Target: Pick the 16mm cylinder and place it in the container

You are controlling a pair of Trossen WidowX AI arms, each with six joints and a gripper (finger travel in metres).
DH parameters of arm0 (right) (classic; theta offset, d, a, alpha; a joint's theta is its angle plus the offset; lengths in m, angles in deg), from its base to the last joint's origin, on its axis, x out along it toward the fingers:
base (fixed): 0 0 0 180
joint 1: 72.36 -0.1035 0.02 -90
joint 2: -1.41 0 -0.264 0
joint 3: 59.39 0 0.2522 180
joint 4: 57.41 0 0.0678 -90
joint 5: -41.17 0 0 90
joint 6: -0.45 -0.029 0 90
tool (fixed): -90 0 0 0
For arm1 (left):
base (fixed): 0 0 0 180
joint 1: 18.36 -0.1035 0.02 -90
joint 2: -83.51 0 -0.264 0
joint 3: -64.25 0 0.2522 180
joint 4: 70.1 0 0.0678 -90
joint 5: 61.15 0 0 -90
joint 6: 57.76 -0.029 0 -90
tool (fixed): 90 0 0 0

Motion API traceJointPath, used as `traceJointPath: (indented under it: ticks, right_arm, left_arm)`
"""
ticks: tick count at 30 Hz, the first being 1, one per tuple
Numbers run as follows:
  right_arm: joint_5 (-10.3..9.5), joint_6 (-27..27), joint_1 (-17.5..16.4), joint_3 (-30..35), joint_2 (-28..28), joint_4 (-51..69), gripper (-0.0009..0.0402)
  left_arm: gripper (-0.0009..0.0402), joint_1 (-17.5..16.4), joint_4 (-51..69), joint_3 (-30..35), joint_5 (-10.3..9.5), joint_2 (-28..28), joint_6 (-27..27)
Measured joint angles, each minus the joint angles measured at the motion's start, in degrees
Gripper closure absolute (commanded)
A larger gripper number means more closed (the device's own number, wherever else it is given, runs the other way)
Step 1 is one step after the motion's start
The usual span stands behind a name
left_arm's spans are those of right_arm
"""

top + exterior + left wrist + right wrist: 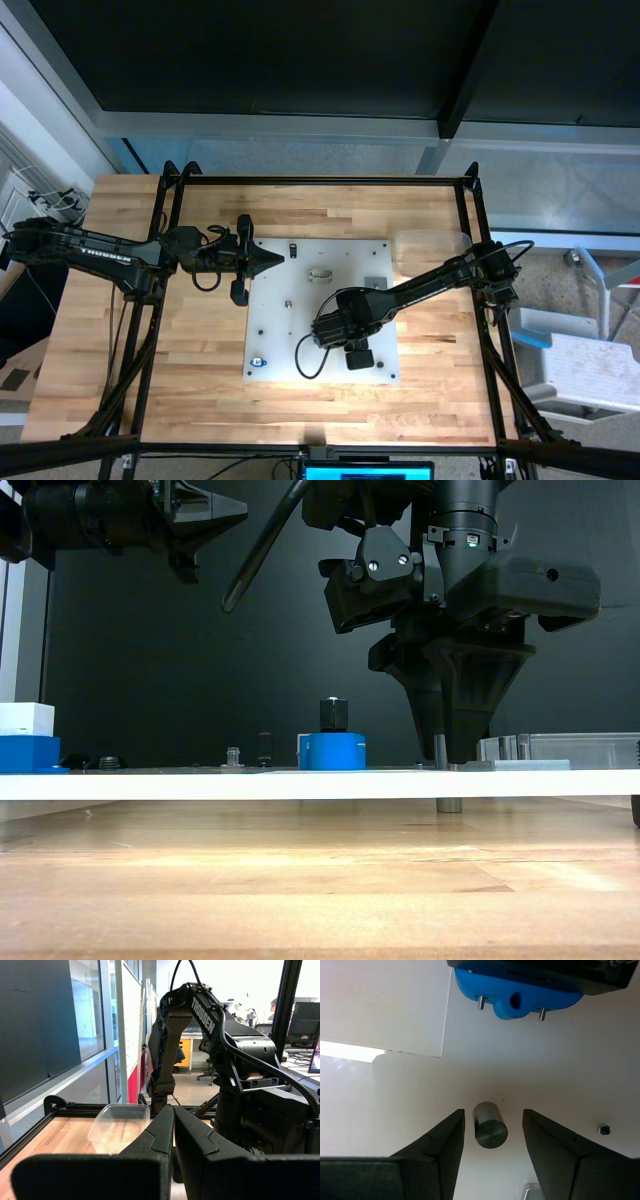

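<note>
**Grasp stage.** In the high view the wooden table (200, 330) carries one white board (275, 335) at mid-frame. Your right arm reaches in from the right edge, and the right gripper (492, 1116) points straight down over the board's lower middle, with its fingers (442, 1145) spread and holding nothing. The clear tub (432, 248) sits just off the board's upper right corner, well apart from the work. The cylinder (490, 1125) stands upright on the board between the spread fingers. It touches neither and is a little nearer one than the other.

- **Centre:** Shift the gripper sideways until the two gaps match.
- **Grip:** Lower until the pads cover the cylinder's side wall, then squeeze gently so the peg neither tips nor slips out.
- **Lift:** Raise it straight up before swinging toward the tub.

The left gripper (268, 258) hovers over the board's upper left edge, clenched on nothing. Leave it there.

**Count:**
- Table: one
- Board: one
- Arms: two
- Grippers: two
- Tub: one
- Blue parts (332, 752): two in the low view, one at mid-frame and one at the left edge
- Thick cylinder: one
</note>
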Motion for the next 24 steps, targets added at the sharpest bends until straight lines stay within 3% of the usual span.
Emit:
traceJointPath:
  ticks: [4,15,24]
  right_arm:
    - [-1.2,0.2,0.13,-0.02,0.0,0.11,0.0282]
    - [-1.44,0.35,0.22,-0.02,0.13,0.09,0.0352]
    - [-1.44,0.31,0.26,-0.02,0.33,0.11,0.0378]
  left_arm:
    - [0.0393,0.0,0.0,0.0,0.0,0.0,0.0]
    - [0.0393,0.0,-0.02,0.0,-0.02,0.0,0.0]
    - [0.0393,0.0,0.0,0.02,0.0,0.0,0.0]
